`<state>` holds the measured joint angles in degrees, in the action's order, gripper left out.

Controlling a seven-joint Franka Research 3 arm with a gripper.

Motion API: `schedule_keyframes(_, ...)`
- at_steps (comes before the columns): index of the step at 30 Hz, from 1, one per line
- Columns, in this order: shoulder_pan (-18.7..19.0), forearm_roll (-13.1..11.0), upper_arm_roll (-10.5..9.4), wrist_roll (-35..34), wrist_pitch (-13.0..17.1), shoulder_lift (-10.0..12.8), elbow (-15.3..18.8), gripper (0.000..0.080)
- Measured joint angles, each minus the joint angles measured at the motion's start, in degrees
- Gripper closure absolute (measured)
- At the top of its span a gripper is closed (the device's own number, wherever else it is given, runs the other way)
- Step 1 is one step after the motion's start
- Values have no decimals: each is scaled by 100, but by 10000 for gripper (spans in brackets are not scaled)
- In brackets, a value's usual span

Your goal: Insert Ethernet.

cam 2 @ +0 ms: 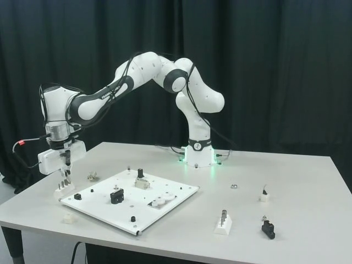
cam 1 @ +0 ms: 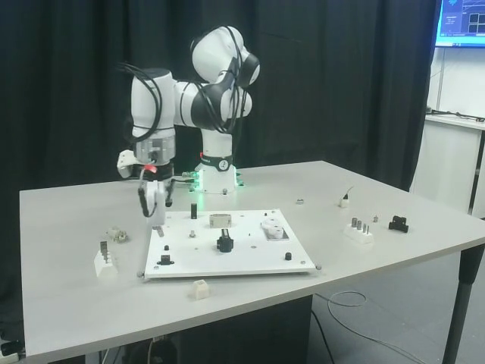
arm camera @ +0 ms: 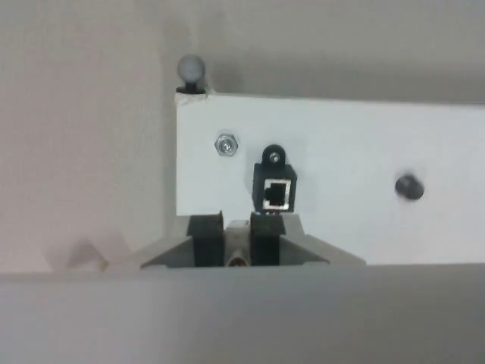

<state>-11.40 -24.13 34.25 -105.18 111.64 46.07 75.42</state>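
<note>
The black Ethernet socket (arm camera: 273, 186) is mounted on the white board (arm camera: 341, 136) near its left corner; it also shows in the room views as socket (cam 1: 164, 260) and socket (cam 2: 77, 196). My gripper (arm camera: 236, 227) hangs above the table just outside the board's left edge, a short way from the socket. Its black fingers (arm camera: 206, 239) stand close together, shut on a small Ethernet plug (arm camera: 237, 260) that is mostly hidden between them. From the room views the gripper (cam 1: 156, 218) (cam 2: 66, 175) points straight down, well above the board.
A grey ball-topped peg (arm camera: 190, 70) marks the board's corner, with a nut (arm camera: 225, 144) and a black knob (arm camera: 409, 186) nearby. A white holder block (cam 1: 104, 262) stands left of the board and a small white cube (cam 1: 199, 288) in front. More parts (cam 1: 359, 231) lie at the right.
</note>
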Motion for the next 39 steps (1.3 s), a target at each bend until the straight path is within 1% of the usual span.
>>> schedule_keyframes(3,70,59,1,-565,79,0,51,734)
schedule_keyframes(6,133,138,1,-973,169,0,106,734)
schedule_keyframes(13,221,351,1,-1540,272,0,185,734)
schedule_keyframes(17,240,433,1,-1647,349,0,243,734)
schedule_keyframes(22,265,464,2,-1721,470,0,336,734)
schedule_keyframes(30,381,547,0,-1749,802,0,577,734)
schedule_keyframes(33,445,626,-1,-1787,979,-3,689,734)
schedule_keyframes(39,573,857,-5,-1898,1300,-14,907,734)
